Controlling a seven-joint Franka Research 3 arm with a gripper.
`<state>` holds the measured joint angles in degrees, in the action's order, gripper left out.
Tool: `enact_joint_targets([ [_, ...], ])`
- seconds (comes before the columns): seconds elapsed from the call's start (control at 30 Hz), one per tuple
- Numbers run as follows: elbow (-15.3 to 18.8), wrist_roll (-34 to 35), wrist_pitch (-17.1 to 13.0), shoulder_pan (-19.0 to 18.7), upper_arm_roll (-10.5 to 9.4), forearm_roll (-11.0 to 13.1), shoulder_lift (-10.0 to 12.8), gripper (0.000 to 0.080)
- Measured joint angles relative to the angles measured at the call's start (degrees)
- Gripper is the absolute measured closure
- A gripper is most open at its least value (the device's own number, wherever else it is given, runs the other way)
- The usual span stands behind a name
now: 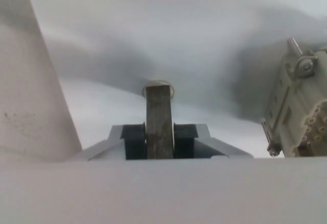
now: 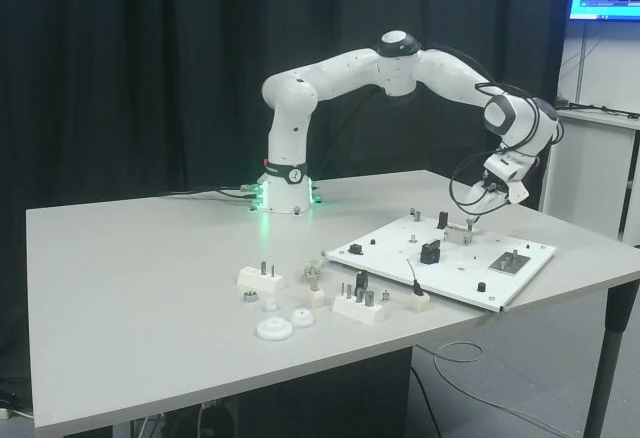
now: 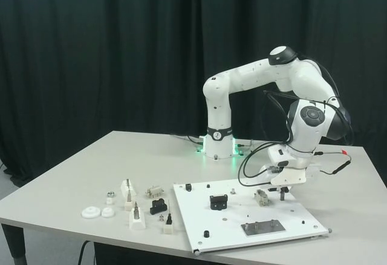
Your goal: Insert square peg 3.
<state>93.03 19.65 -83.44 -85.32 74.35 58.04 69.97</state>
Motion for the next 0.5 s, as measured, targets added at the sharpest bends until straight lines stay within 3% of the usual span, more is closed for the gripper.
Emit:
enact_joint_targets([
  [0.5, 0.69, -3.54, -0.55, -0.11, -0.21, 0.21, 0.03, 0.0691],
])
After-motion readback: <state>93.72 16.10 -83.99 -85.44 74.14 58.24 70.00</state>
